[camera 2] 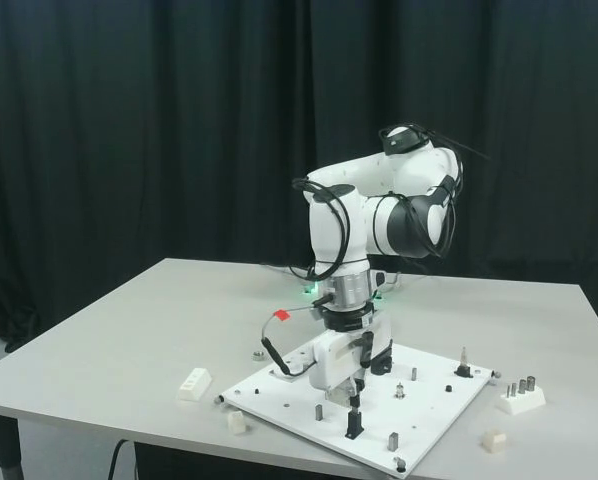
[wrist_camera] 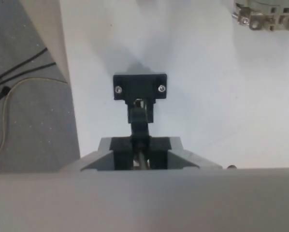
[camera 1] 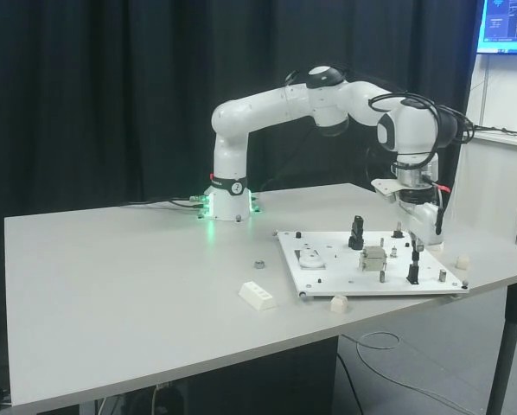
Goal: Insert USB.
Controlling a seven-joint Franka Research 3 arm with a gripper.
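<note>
In the wrist view my gripper (wrist_camera: 140,145) is shut on a black USB plug (wrist_camera: 140,117), its fingers (wrist_camera: 121,153) on either side of it. The plug points down at a black socket block (wrist_camera: 139,87) held by two screws on the white board (wrist_camera: 212,96). The plug's metal tip sits at the block's slot; how deep it sits is hidden. In the first room view the gripper (camera 1: 414,245) hangs upright over the socket block (camera 1: 412,275) near the board's front right corner. The second room view has the gripper (camera 2: 355,393) just above the block (camera 2: 355,426).
The board (camera 1: 328,281) also carries a black upright part (camera 1: 357,232), a metal block (camera 1: 375,258) and several small pegs. A white block (camera 1: 258,295) and small white pieces (camera 1: 339,303) lie on the table. The table edge and floor cables (wrist_camera: 19,72) are close by.
</note>
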